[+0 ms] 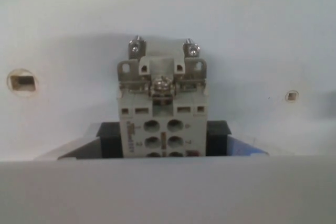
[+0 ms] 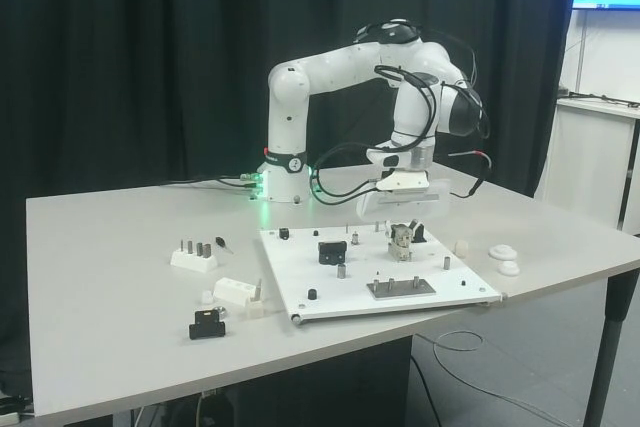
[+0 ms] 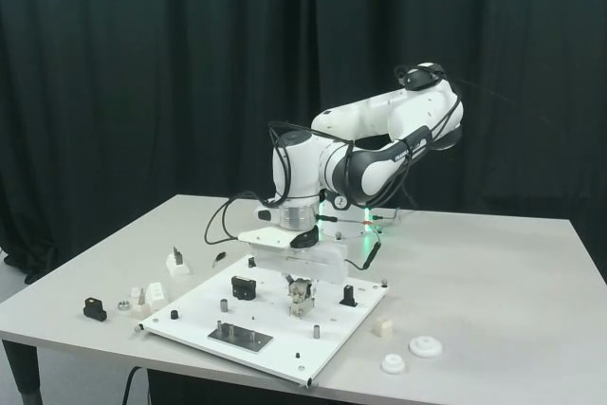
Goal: Insert waterproof.
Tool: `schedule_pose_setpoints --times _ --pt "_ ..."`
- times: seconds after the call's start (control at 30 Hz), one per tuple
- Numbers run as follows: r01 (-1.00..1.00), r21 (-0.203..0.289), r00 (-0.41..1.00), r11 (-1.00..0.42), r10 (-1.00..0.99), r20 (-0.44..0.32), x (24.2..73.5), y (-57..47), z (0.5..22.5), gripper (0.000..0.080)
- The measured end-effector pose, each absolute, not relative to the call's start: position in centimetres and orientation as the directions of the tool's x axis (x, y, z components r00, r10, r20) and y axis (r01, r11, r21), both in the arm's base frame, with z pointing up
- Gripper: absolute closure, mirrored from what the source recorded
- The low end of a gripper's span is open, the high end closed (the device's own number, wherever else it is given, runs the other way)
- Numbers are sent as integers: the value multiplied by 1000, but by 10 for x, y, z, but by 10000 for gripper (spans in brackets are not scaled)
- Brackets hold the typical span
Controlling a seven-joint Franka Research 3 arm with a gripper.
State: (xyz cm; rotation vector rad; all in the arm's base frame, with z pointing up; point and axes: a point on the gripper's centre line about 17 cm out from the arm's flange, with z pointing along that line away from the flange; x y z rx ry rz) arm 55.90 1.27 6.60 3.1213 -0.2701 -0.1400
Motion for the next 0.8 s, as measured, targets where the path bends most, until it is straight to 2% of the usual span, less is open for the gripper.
schedule_pose_setpoints --times 0.8 --pt "-235 12 967 -972 -235 -95 557 14 63 488"
